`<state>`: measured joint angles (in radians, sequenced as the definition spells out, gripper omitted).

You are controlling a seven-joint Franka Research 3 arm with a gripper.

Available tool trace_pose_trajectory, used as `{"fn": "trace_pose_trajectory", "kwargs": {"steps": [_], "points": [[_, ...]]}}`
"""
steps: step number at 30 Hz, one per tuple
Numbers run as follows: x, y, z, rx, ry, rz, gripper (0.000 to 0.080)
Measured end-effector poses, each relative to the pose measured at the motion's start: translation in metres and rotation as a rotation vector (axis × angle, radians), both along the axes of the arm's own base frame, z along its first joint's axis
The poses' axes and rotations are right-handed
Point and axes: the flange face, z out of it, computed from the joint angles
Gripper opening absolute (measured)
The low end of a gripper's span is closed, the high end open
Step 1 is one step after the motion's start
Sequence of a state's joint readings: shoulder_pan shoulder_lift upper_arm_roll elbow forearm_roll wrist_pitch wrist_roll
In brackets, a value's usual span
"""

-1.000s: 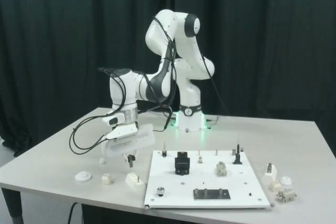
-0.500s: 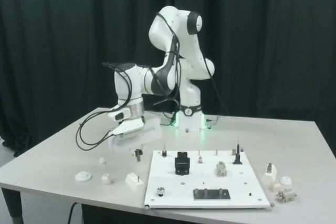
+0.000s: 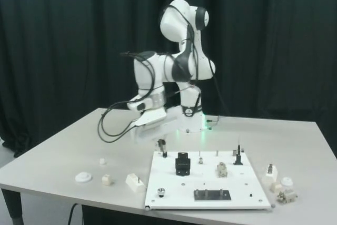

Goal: Insert square peg 3.

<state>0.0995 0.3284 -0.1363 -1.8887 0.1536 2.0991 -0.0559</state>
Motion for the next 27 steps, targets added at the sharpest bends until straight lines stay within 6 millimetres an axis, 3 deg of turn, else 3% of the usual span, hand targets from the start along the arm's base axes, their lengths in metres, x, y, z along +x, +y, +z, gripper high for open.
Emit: {"fn": "trace_pose_trajectory", "kwargs": {"steps": [14,27], "points": [[-0.018,0.103,0.019,-0.011,0.017,-0.052,0.0114],[-0.038,0.195,0.017,-0.041,-0.014,-0.176,0.0114]]}}
